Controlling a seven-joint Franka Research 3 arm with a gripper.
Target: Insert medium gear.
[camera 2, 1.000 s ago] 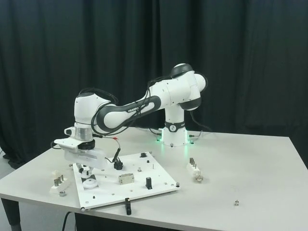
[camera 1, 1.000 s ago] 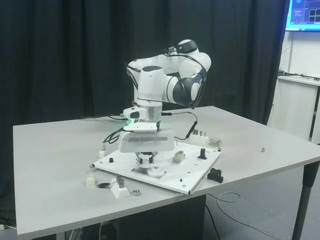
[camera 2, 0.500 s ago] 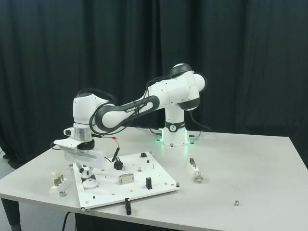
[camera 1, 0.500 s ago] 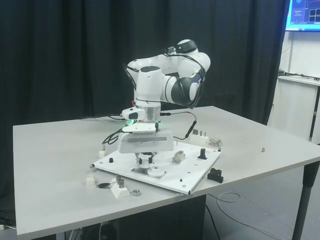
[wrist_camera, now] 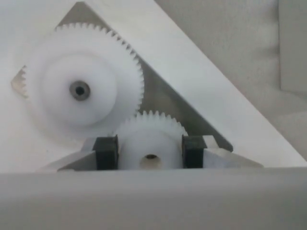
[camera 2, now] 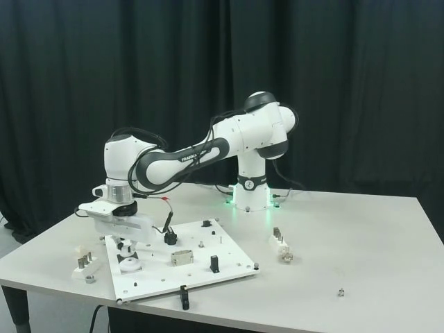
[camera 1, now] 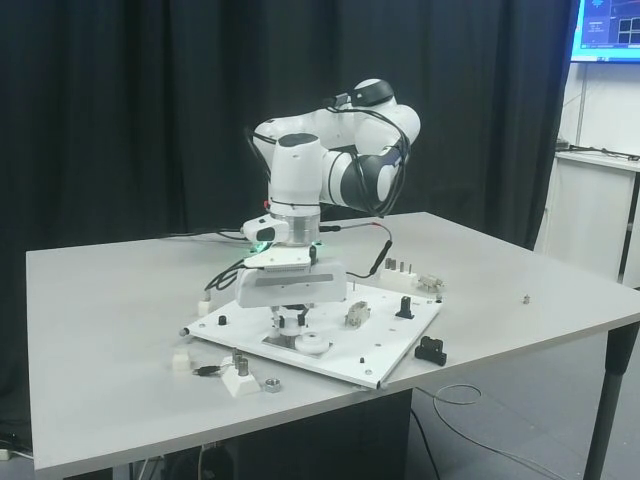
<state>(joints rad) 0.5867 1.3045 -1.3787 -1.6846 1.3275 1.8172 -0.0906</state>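
Gripper (wrist_camera: 150, 152) poised low over white square assembly board (camera 1: 390, 345) on grey table (camera 1: 100, 300). Black fingertip pads (wrist_camera: 105, 152) clamp either side of small white toothed medium gear (wrist_camera: 151, 139). Its teeth sit against the larger white gear (wrist_camera: 81, 91), which is seated on a metal pin.
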